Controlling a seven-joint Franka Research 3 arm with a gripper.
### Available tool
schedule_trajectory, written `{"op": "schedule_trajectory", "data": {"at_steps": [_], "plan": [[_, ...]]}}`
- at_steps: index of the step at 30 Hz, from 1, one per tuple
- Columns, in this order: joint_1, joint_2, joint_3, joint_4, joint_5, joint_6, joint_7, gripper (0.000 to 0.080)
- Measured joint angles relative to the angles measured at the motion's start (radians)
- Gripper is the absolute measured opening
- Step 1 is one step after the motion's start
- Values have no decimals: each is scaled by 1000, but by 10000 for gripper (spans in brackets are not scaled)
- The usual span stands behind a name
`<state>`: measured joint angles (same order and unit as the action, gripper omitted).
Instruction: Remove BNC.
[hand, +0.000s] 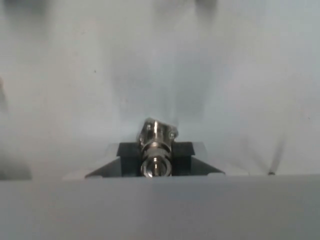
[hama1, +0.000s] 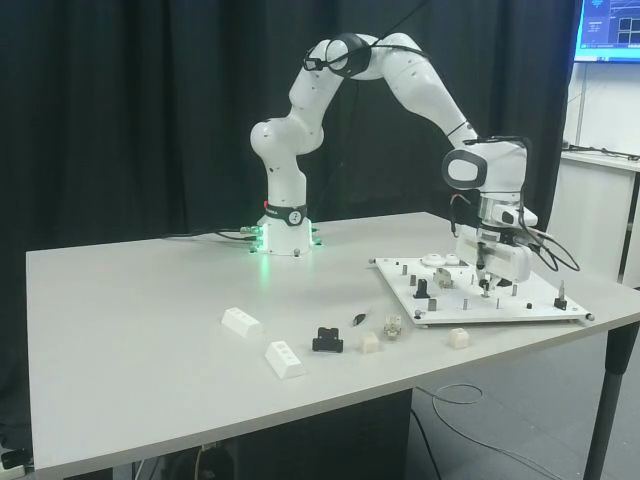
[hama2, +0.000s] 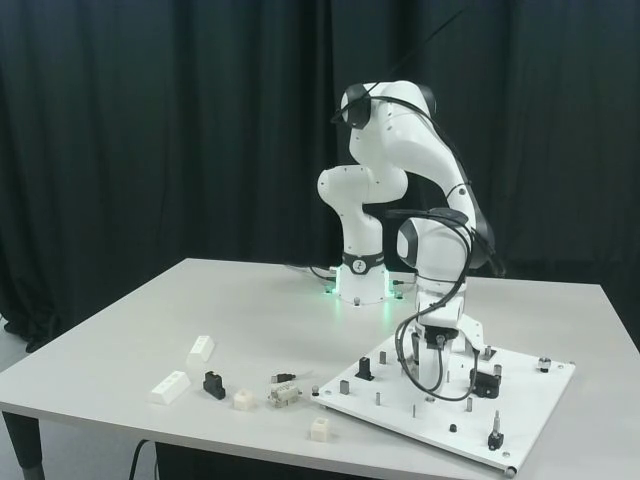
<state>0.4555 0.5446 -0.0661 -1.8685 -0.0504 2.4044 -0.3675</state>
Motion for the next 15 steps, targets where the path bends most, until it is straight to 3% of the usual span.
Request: {"op": "schedule_trajectory", "data": {"at_steps": [15], "plan": [[-1, -41, -5, -3, 0, -40, 0, 120]]}}
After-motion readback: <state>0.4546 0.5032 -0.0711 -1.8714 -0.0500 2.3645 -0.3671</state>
